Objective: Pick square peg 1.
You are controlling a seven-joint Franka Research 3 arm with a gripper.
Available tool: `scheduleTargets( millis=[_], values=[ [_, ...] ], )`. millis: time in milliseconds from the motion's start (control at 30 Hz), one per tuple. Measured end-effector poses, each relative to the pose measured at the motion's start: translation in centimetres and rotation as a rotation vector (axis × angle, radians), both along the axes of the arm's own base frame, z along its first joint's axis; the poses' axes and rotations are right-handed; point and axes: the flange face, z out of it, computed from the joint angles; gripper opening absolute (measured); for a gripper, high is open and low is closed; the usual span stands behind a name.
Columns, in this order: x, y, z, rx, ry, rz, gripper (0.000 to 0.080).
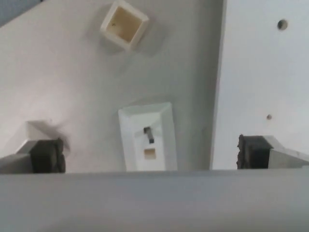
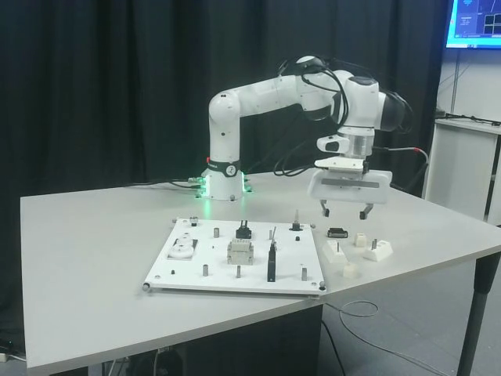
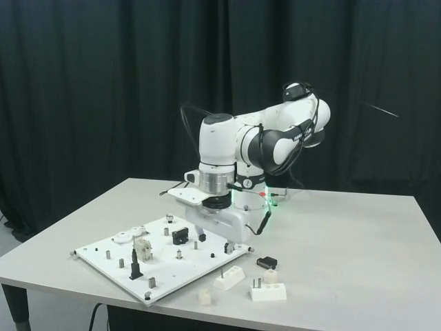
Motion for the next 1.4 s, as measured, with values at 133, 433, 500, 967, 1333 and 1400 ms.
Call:
scheduleTargets(
  millis=[133,433,500,967,1333,1400],
  values=[
    [-0.1,0.5,-0.2,0.009,0.014,0.001,0.0795],
    [-0.4,1.4,-1.0,0.021,0.035,-0.006,0.0800],
    [-0.5,1.5,-1.4,0.025,0.043,-0.007,0.0800],
    [-1.5,0.8,-4.3,0.014,0.058,-0.037,0.0800],
    [-1.8,0.1,-6.5,0.026,0.015,-0.064,0.0800],
    [-1.8,0.1,-6.8,0.028,0.008,-0.066,0.0800]
  ],
)
